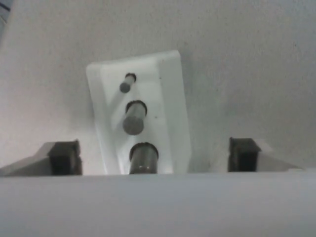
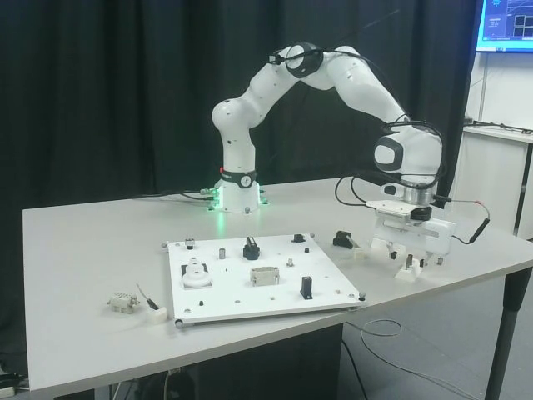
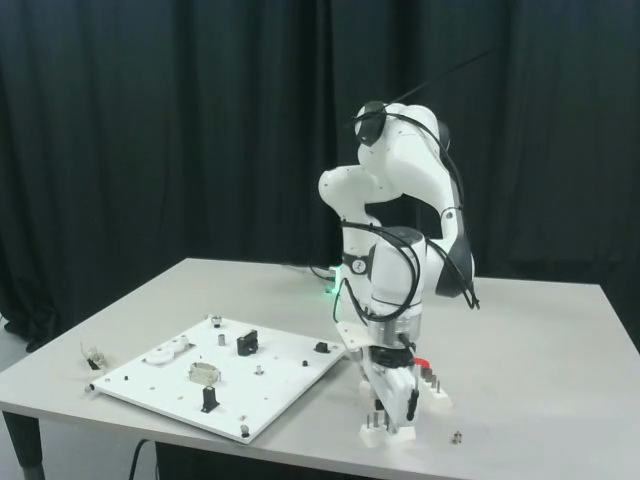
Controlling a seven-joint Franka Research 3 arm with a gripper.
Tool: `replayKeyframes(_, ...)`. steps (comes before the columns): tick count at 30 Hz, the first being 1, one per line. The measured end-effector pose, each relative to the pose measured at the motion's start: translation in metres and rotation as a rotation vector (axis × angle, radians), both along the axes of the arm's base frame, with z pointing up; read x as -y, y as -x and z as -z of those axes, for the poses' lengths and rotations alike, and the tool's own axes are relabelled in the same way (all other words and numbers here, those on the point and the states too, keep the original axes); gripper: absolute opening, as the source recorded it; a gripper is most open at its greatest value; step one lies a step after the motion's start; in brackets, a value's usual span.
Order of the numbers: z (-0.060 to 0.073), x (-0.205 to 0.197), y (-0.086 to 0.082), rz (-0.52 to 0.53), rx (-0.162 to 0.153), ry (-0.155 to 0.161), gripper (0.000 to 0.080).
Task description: Pick round peg 3.
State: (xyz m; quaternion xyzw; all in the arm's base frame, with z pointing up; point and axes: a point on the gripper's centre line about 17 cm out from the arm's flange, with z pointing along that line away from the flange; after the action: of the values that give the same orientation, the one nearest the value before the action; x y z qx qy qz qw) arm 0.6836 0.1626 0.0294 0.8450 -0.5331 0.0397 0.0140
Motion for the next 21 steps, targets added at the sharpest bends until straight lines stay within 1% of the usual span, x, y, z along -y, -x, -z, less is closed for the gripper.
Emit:
replayKeyframes(1,0.001,0.000,0.000,-0.002,-0.001,0.000,0.0678)
replayKeyframes(9,0.000,-0.002,0.002,-0.018,-0.010,0.003,0.0678)
replayKeyframes(10,-0.001,-0.002,0.002,-0.020,-0.012,0.002,0.0332)
replayKeyframes(15,-0.005,-0.004,0.000,-0.025,-0.019,0.003,0.0332)
replayKeyframes(16,-0.006,-0.004,0.000,-0.026,-0.019,0.003,0.0152)
replayKeyframes(21,-0.011,-0.005,-0.001,-0.028,-0.029,0.002,0.0152)
